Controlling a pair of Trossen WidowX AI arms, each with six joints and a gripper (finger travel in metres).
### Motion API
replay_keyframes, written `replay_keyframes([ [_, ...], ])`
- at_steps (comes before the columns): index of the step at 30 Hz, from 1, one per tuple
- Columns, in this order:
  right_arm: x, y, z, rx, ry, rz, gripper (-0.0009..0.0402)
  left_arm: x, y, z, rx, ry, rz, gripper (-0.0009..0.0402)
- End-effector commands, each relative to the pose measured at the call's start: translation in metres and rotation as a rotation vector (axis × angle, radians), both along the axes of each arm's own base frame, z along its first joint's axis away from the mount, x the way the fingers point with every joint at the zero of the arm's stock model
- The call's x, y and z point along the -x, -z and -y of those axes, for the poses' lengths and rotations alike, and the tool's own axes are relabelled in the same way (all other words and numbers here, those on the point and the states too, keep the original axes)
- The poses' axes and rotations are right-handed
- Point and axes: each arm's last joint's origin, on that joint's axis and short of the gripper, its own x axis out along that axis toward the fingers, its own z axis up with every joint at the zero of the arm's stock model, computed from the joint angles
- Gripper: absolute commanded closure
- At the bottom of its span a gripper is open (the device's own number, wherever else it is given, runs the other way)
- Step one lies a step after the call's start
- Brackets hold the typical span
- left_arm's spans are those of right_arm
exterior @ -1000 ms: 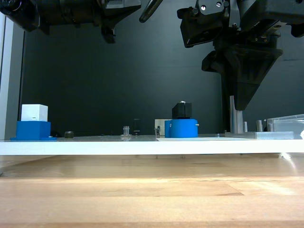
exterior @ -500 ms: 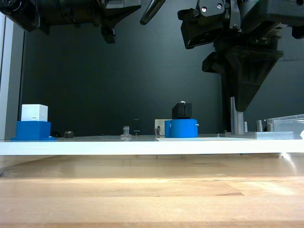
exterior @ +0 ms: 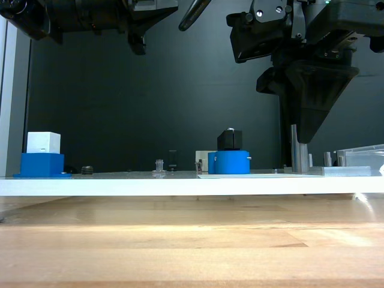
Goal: Pick the 16mm cylinder and install on the taskboard
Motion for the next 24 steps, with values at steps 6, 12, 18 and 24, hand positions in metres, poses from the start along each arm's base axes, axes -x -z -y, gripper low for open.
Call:
replay_keyframes([
  [6,0.0023,0.0110,0.0009,0.003,0.000,-0.010,0.0381,-0.0001,0.0001,-0.0001,0.000,0.000,0.000,0.0393],
  [12,0.0023,0.0103,0.0009,0.002,0.000,-0.006,0.0381,-0.0001,0.0001,0.0000,0.000,0.000,0.000,0.0393],
  [18,0.0029,0.0081,0.0012,0.000,0.000,-0.001,0.0381,-0.0001,0.0001,0.0000,0.000,0.000,0.000,0.0393],
  [24,0.0030,0.0057,0.0027,-0.003,0.004,0.006,0.0381,-0.0001,0.0001,-0.0001,0.000,0.000,0.000,0.0393],
])
